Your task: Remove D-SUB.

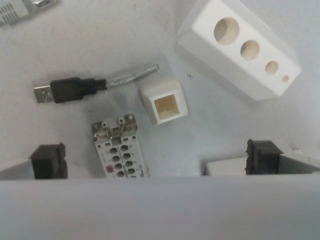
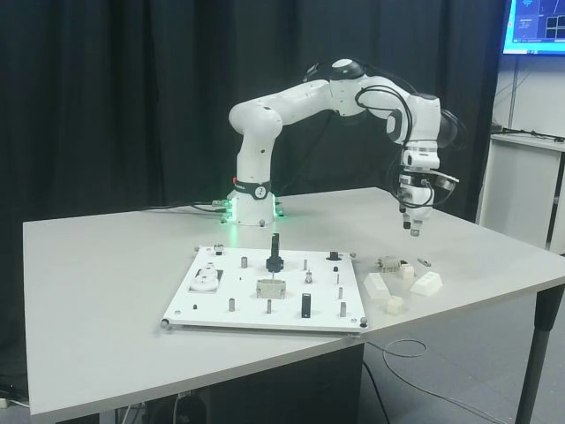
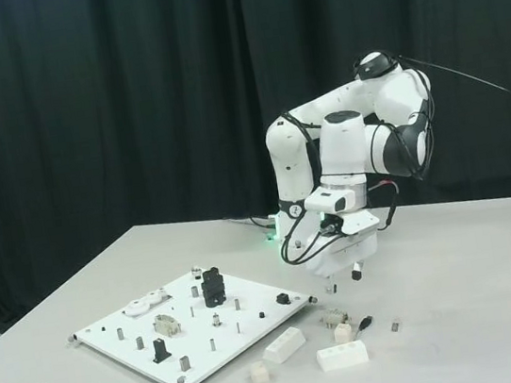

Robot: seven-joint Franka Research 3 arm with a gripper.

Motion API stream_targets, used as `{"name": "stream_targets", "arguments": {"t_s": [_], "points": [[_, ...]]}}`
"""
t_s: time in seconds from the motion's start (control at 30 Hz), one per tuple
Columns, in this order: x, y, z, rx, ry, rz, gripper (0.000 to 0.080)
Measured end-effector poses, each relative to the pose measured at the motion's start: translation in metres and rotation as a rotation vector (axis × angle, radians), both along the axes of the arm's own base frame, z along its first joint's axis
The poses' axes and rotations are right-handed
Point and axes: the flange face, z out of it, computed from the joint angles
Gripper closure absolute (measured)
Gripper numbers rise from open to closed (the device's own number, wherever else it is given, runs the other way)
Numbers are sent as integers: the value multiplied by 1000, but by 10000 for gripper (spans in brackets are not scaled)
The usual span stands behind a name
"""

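**A:** How is the gripper (image 1: 155, 159)?

**B:** Released. In the wrist view both black fingers (image 1: 48, 161) stand wide apart with only bare table (image 1: 60, 45) between them. It grasps nothing.

**A:** And where does it hang?

**B:** Above the table, off the right edge of the board (image 2: 203, 309). It is clear of everything and over a cluster of loose parts. The room views show the gripper (image 2: 411, 231) pointing straight down, and the second shows the same (image 3: 344, 281).

**A:** What lies beneath it?

**B:** Nearest is a grey multi-pin connector (image 1: 119, 147), lying flat with its rows of holes facing up. Just beside it is a small white socket (image 1: 164, 100) with a square opening. A USB plug (image 1: 70, 89) lies near both, black-bodied, with a short cable stub. Further out is a white block (image 1: 240, 47) with four round holes that run from large to small.

**A:** Where's the D-SUB?

**B:** As far as I can tell, it is the metal-framed piece (image 2: 270, 288) seated on the board near its middle. It is just on the near side of a black upright part (image 2: 274, 259). The second room view shows this piece (image 3: 165, 323) too. It is well apart from the gripper, to the left, and untouched.

**A:** And further out?

**B:** More white blocks lie near the board's right corner. A green light glows at the arm's base (image 2: 231, 210).
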Motion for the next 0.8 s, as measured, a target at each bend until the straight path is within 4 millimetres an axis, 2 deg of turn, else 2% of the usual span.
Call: {"name": "stream_targets", "arguments": {"t_s": [0.63, 0.8], "points": [[6, -7, 3, 2, -2, -130, 3], [7, -15, 9, -3, -10, -248, 3]]}}
